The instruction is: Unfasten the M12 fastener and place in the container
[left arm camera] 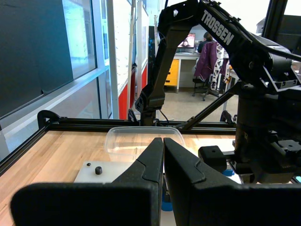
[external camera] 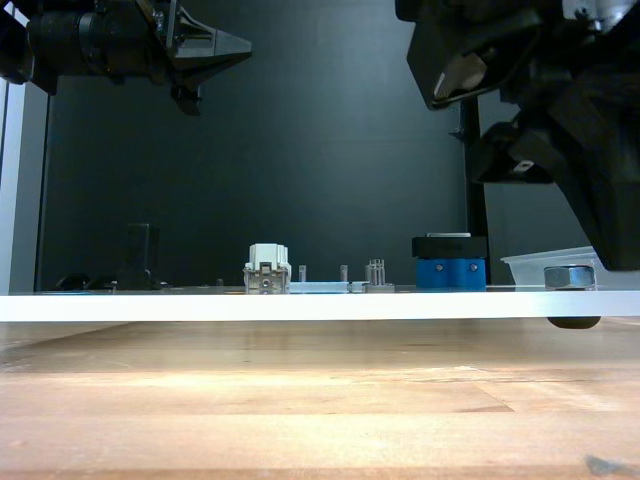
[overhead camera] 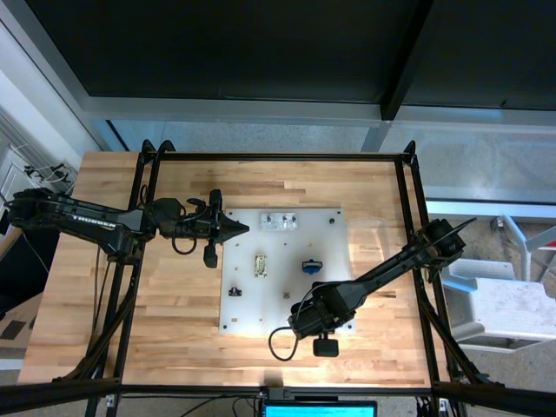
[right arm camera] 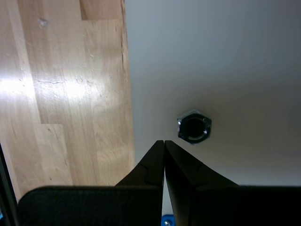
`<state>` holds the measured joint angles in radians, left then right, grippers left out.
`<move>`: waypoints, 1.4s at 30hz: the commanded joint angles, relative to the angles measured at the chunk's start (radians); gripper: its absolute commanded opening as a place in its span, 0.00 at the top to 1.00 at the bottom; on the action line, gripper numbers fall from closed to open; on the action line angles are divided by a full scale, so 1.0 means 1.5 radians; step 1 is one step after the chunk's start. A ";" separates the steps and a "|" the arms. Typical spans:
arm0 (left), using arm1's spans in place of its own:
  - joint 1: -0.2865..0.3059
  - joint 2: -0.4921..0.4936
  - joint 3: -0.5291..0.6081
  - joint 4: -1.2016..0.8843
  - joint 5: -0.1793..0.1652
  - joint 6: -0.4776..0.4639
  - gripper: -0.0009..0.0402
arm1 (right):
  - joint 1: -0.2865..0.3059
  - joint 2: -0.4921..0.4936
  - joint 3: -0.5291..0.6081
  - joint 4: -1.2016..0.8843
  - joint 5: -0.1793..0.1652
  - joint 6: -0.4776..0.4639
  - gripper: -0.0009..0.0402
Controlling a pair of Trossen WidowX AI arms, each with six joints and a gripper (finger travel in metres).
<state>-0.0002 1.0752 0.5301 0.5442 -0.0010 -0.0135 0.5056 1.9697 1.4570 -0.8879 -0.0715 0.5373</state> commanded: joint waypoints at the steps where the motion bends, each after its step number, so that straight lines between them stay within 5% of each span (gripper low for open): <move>1: 0.000 0.000 0.000 0.000 0.000 0.000 0.98 | 0.000 0.001 -0.005 0.009 0.001 0.000 0.98; 16: 0.000 0.000 0.000 0.000 0.000 0.000 0.98 | -0.001 0.001 -0.006 0.003 0.036 0.004 0.98; 31: 0.000 0.000 0.000 0.000 0.000 0.000 0.98 | -0.001 0.000 -0.006 -0.001 0.041 0.001 0.98; 34: 0.000 0.000 0.000 0.000 0.000 0.000 0.98 | -0.001 -0.006 -0.006 -0.044 0.138 0.027 0.98; 36: 0.000 0.000 0.000 0.000 0.000 0.000 0.98 | -0.001 -0.014 -0.006 -0.068 0.172 0.036 0.98; 42: 0.000 0.000 0.000 0.000 0.000 0.000 0.98 | -0.001 -0.032 -0.006 -0.078 0.159 0.039 0.98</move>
